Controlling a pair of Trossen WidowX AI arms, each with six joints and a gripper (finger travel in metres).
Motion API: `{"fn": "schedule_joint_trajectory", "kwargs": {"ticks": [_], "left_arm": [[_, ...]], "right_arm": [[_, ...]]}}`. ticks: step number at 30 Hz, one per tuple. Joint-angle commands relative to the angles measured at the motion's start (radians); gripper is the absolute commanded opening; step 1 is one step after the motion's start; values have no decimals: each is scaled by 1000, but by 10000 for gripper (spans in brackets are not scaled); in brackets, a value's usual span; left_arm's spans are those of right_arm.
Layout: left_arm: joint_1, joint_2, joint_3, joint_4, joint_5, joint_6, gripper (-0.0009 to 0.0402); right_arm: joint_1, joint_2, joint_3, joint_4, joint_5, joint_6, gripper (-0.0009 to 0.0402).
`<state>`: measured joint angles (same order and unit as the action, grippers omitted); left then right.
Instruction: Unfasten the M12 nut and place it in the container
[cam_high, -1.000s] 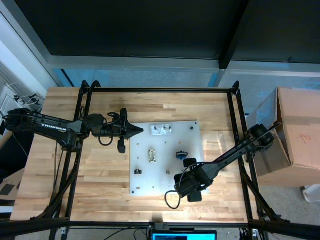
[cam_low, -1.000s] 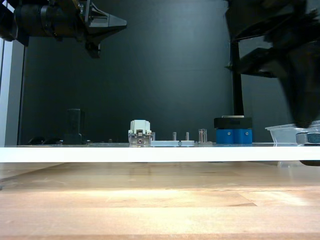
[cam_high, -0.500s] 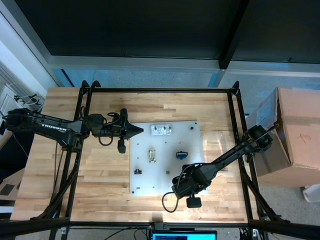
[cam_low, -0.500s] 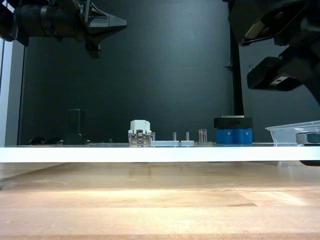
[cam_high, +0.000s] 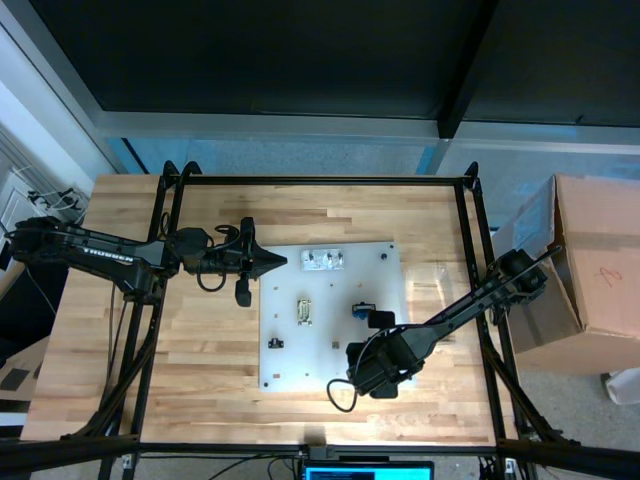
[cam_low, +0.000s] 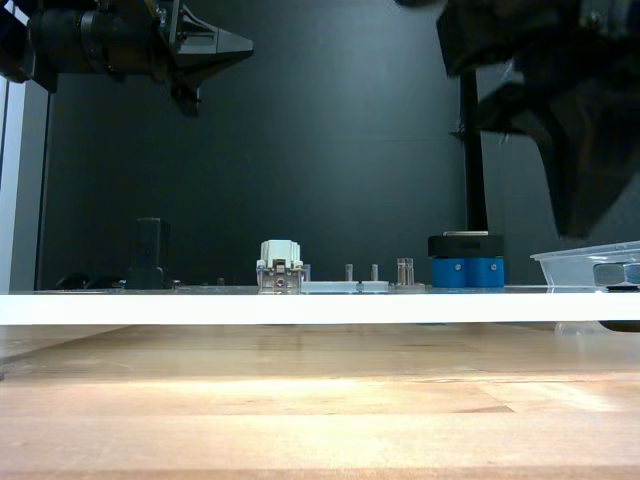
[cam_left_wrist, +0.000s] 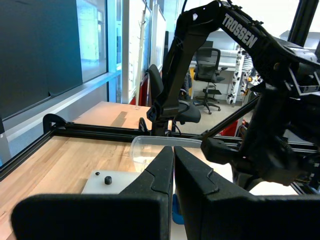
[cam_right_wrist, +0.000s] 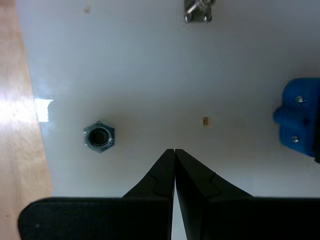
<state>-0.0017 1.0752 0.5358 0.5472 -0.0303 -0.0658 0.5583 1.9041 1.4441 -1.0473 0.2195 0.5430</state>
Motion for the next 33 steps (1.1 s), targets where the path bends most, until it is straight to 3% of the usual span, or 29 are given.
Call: {"fn": "schedule_joint_trajectory", "kwargs": {"ticks": [1,6,16,21,23,25,27,31,33], "left_arm": [[0,0,0,1,0,0,0],[0,0,0,1,0,0,0],[0,0,0,0,0,0,0],[0,0,0,0,0,0,0],[0,0,0,0,0,0,0],[0,0,0,0,0,0,0],[0,0,0,0,0,0,0],[0,0,0,0,0,0,0],[0,0,0,0,0,0,0]], "right_arm": [[1,-4,13,-2,-67,-2,0],[1,-1,10,45,-261,-25,0],[5,34,-21,126,-271,-27,0],[-2,33,-28,125,-219,-42,0],[-5,26,-28,105,-135,-46,0],[-4,16,-28,77,-13,-16,0],[-5,2,-28,55,40,4,0],[-4,-14,-28,42,33,23,0],[-4,-14,-24,39,-26,26,0]]}}
